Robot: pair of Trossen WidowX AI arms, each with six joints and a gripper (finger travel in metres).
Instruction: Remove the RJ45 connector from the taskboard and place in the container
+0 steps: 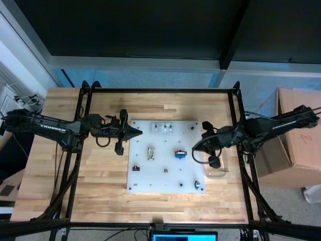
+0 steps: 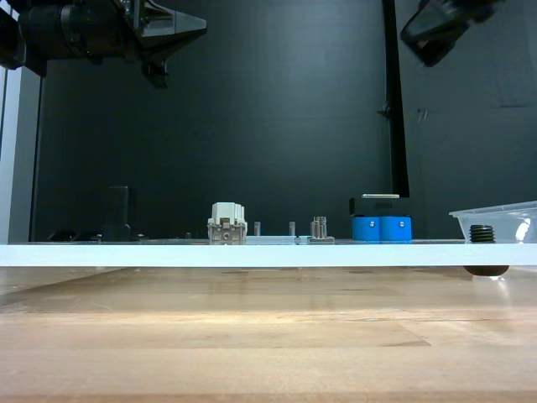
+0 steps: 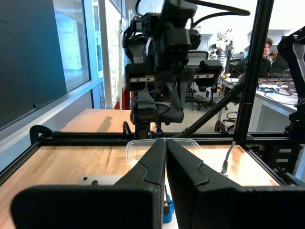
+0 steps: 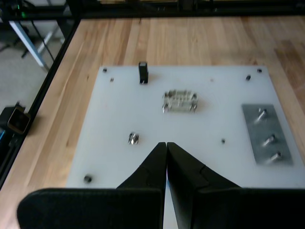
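The white task board (image 1: pixel 150 183) lies mid-table. Near its middle stands a blue block (image 1: pixel 180 154) (image 2: pixel 382 227) with a black part seated in its top (image 2: pixel 379 201), which I take to be the RJ45 connector, fully in. The clear container (image 1: pixel 222 173) (image 2: pixel 503 220) (image 3: pixel 143 145) sits just off the board's right edge. My left gripper (image 1: pixel 139 132) (image 2: pixel 201 30) (image 3: pixel 166 160) is shut and empty, high over the board's left edge. My right gripper (image 1: pixel 195 147) (image 4: pixel 166 155) is also shut and empty, high over the board's right side, right of the blue block.
On the board are a beige multi-pin connector (image 1: pixel 150 153) (image 2: pixel 227 225) (image 4: pixel 179 101), an upright black piece (image 1: pixel 135 168) (image 4: pixel 142 72), a metal plate with studs (image 1: pixel 163 128) (image 4: pixel 267 136) and a second blue part (image 1: pixel 199 185). A black frame surrounds the table. A dark ribbed piece (image 2: pixel 481 233) shows through the container wall.
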